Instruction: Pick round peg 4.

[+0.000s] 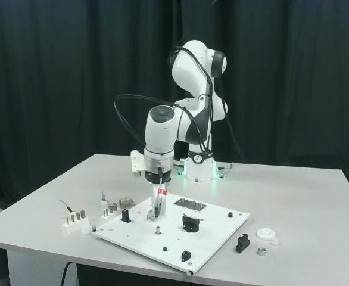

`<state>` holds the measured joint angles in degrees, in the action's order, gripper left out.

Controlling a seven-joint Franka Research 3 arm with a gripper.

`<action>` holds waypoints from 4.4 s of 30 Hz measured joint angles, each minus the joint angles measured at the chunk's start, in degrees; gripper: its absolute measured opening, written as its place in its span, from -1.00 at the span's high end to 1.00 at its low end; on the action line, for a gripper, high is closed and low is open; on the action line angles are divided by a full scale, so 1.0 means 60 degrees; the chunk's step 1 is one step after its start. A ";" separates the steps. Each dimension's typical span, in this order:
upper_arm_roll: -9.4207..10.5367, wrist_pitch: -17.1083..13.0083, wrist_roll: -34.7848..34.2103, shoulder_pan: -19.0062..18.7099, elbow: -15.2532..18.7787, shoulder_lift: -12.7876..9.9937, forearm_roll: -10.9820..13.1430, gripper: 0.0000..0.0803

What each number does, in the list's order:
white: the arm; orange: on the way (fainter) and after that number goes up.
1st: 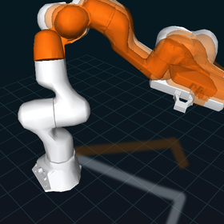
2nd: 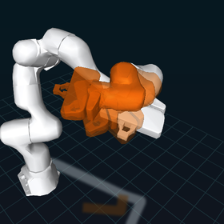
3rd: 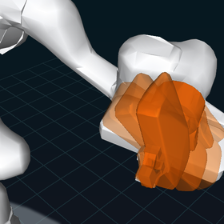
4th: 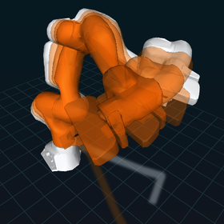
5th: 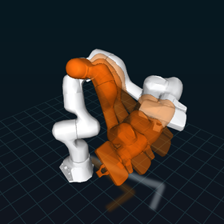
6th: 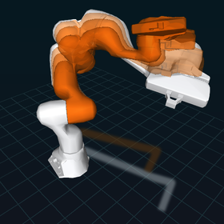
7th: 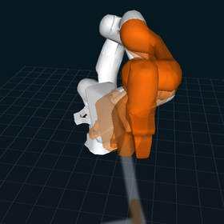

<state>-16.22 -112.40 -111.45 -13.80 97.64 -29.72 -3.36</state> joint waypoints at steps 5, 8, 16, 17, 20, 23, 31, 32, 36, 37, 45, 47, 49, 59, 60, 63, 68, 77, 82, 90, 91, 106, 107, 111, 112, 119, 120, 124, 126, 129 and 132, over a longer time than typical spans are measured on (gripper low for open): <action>0.0374 0.0039 0.1127 0.0459 0.0049 0.0045 -0.0204 -0.99; 0.0464 0.0042 0.1893 0.0614 0.0095 0.0051 -0.0281 -0.99; 0.0489 0.0047 0.3710 0.0802 0.0268 0.0066 -0.0523 -0.99; 0.0489 0.0050 0.3892 0.0826 0.0287 0.0066 -0.0555 -0.99; 0.0489 0.0063 0.4376 0.0900 0.0357 0.0072 -0.0664 -0.99; 0.0490 0.0064 0.4892 0.0992 0.0466 0.0101 -0.0732 -0.99; 0.0492 0.0064 0.6418 0.1307 0.0741 0.0185 -0.0865 -0.99; 0.0492 0.0064 0.6603 0.1350 0.0761 0.0188 -0.0872 -0.99; 0.0491 0.0064 0.7379 0.1527 0.0797 0.0191 -0.0899 -0.99; 0.0492 0.0064 0.7607 0.1580 0.0804 0.0192 -0.0915 -0.99; 0.0486 -0.0043 0.9558 0.1989 0.0825 0.0222 -0.1027 -0.99; 0.0482 -0.0147 1.0034 0.2093 0.0850 0.0253 -0.1027 -0.99; 0.0480 -0.0275 1.0497 0.2197 0.0895 0.0299 -0.1025 -0.99; 0.0415 -0.1240 1.1959 0.2630 0.1272 0.0571 -0.0945 -0.99; 0.0393 -0.1352 1.2134 0.2668 0.1300 0.0585 -0.0931 -0.99; 0.0333 -0.1696 1.2692 0.2782 0.1389 0.0619 -0.0828 -0.99; 0.0108 -0.2195 1.3433 0.2941 0.1540 0.0640 -0.0323 -0.99; -0.0425 -0.2668 1.4694 0.3007 0.1809 0.0645 0.0662 -0.99; -0.0702 -0.2880 1.5329 0.3009 0.2009 0.0645 0.1256 -0.99; -0.1029 -0.3020 1.6016 0.3009 0.2349 0.0645 0.2096 -0.99; -0.1049 -0.3033 1.6101 0.3009 0.2395 0.0644 0.2192 -0.99; -0.1077 -0.3620 1.6771 0.2899 0.3198 0.0642 0.2873 -0.99; -0.1077 -0.3695 1.6775 0.2886 0.3266 0.0642 0.2873 -0.99; -0.1077 -0.3982 1.6821 0.2854 0.3509 0.0642 0.2873 -0.99; -0.1077 -0.4050 1.6839 0.2850 0.3569 0.0642 0.2873 -0.99; -0.1077 -0.4516 1.6903 0.2833 0.3983 0.0642 0.2873 -0.99; -0.1077 -0.4585 1.6906 0.2829 0.4037 0.0642 0.2873 -0.99; -0.1077 -0.4859 1.6910 0.2808 0.4227 0.0643 0.2874 -0.99; -0.1077 -0.4979 1.6916 0.2795 0.4298 0.0644 0.2874 -0.99; -0.1077 -0.5066 1.6939 0.2773 0.4361 0.0667 0.2876 -0.70; -0.1080 -0.5129 1.6949 0.2750 0.4383 0.0678 0.2876 -0.70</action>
<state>-22.69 -143.18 -9.76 2.70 123.94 -25.65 13.90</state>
